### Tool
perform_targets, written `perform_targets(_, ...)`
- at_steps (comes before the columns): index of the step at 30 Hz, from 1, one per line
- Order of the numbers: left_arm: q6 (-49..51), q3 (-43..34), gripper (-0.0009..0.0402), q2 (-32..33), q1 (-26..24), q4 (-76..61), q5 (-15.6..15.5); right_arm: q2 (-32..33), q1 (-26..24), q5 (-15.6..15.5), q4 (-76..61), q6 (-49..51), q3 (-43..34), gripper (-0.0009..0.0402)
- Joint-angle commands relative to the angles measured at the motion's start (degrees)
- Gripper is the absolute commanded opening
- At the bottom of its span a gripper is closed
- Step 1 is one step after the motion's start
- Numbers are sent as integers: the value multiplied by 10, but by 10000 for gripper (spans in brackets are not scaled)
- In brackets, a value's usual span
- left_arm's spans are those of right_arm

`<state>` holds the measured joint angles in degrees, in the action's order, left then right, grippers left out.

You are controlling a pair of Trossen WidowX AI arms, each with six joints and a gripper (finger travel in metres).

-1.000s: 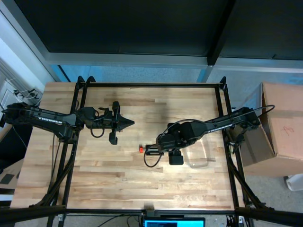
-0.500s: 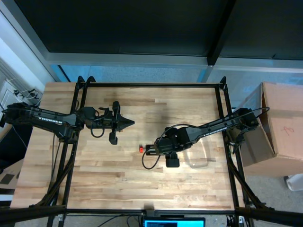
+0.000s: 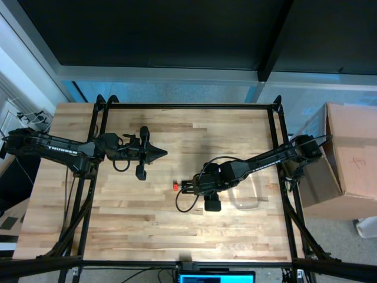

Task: Remove the USB-C connector from the USB-C receptacle and place in the container

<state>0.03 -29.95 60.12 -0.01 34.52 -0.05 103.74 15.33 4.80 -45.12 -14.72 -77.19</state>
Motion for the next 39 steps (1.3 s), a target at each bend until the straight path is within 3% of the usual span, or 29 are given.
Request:
perform_targets(1,0,0,0,0,0,0,0,0,1,-1,10,-3,5,153)
perform_targets(16,0,0,0,0,0,0,0,28,6,-4,34,-13,2,-4)
perform_targets(39,0,0,0,0,0,0,0,9,7,-3,8,-18,2,0)
